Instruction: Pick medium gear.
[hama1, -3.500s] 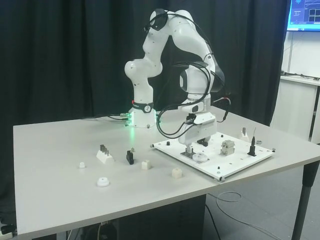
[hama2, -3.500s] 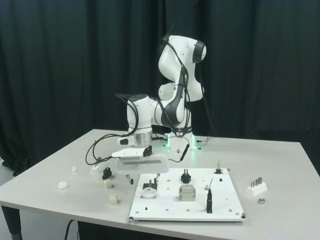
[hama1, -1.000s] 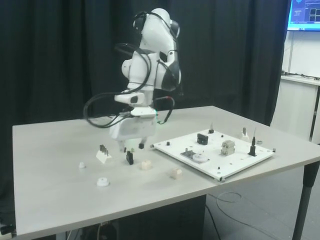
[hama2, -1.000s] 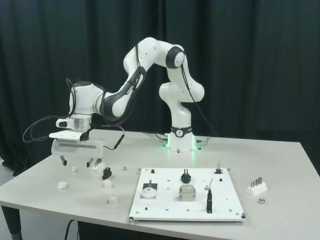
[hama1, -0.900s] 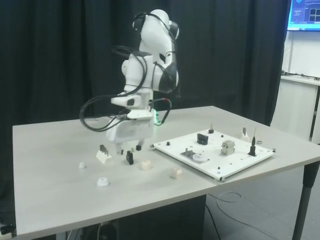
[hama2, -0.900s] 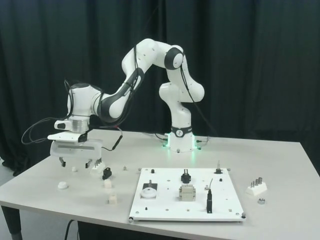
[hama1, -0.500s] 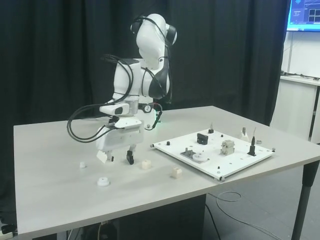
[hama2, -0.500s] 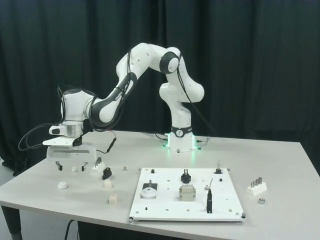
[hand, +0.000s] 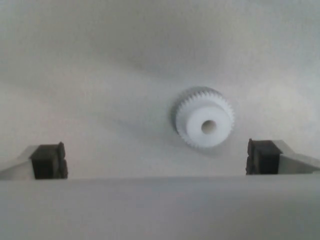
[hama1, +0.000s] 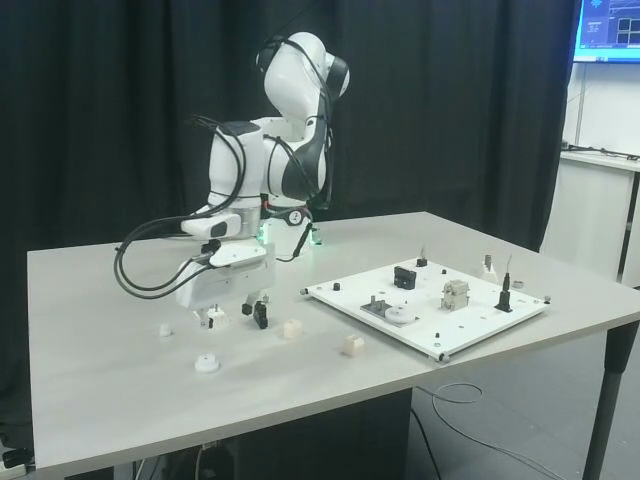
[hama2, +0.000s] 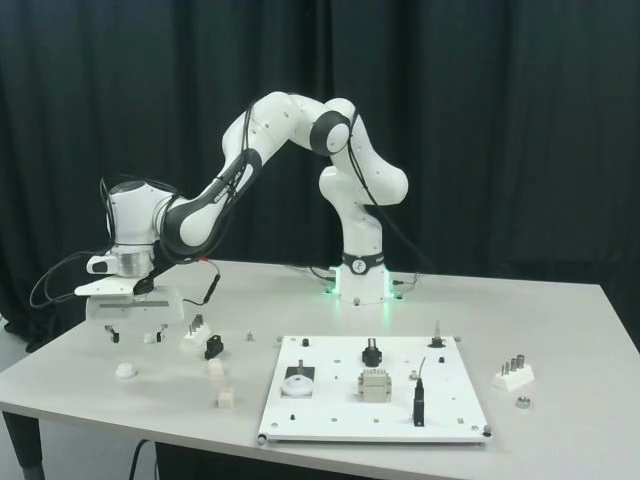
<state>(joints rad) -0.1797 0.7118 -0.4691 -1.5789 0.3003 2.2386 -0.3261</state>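
- Counter (hama1: 120, 400): grey, carries all items.
- Gear (hand: 204, 124): white, toothed, flat on the counter near its front left corner in the second room view.
- Board (hama2: 330, 420): white, flat on the counter, bearing small fixtures.
- Two small white blocks (hama2: 226, 398), a black part (hama2: 212, 347) and a white pin holder (hama2: 513, 373) on the counter.
- Arm base (hama2: 362, 285) bolted at the rear.
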